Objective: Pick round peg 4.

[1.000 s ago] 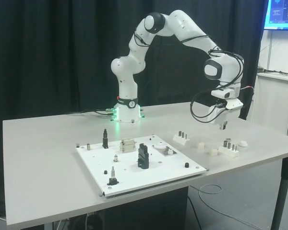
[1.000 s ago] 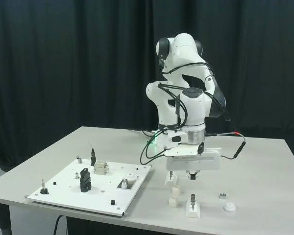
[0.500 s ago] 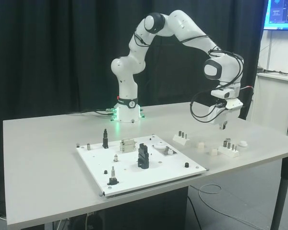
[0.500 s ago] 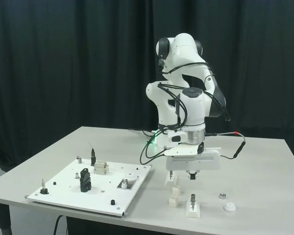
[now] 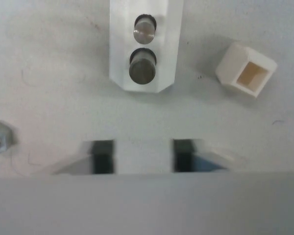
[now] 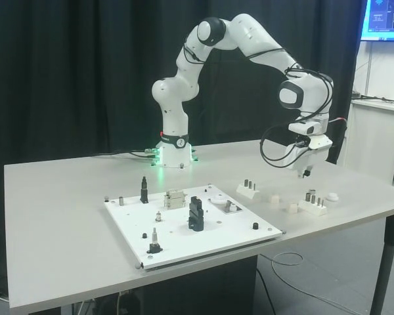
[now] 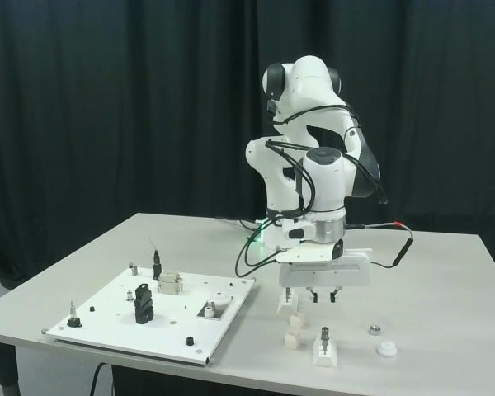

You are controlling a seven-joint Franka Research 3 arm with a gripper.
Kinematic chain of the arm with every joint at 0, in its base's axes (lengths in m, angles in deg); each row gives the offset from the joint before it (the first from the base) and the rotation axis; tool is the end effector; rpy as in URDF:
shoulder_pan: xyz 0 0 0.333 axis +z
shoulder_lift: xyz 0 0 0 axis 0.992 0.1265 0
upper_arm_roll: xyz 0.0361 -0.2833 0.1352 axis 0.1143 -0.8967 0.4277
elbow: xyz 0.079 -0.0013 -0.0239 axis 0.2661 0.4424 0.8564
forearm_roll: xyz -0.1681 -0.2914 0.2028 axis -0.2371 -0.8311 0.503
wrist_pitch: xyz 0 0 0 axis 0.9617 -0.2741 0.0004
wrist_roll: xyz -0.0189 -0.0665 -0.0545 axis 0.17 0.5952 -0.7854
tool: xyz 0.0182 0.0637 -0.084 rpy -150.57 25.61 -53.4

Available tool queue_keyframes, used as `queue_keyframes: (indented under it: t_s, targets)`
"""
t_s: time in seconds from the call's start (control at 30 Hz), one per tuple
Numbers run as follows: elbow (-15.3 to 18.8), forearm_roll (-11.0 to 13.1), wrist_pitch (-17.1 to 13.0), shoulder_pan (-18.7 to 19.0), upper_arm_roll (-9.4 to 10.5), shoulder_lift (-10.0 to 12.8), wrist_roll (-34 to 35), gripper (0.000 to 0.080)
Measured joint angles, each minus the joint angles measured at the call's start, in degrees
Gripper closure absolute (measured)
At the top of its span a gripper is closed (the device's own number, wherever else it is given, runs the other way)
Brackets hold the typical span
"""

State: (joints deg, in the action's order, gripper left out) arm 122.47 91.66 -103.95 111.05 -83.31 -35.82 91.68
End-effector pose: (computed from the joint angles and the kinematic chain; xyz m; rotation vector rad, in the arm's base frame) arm 0.6195 0.1992 0.2766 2.9907 -0.9191 -0.1162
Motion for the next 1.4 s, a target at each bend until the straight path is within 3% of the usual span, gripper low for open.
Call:
queue_keyframes:
  t_s: [0.1, 0.13, 0.43, 0.47, 1.13, 1.4]
  targets:
    - [0.0, -0.1, 0.0, 0.0, -0.01, 0.0, 0.1, 0.0685]
    - [0.0, -0.2, -0.1, 0.0, -0.01, 0.0, 0.3, 0.038]
    - [0.0, -0.5, -1.2, 0.0, -0.04, 0.1, 2.0, 0.038]
    - [0.0, -0.5, -1.4, 0.0, -0.04, 0.2, 2.0, 0.0022]
    - [0.0, -0.8, -7.8, 0.5, 0.06, 3.6, 1.8, 0.0003]
    - [0.0, -1.2, -8.8, 0.8, 0.06, 4.6, 1.5, 0.0003]
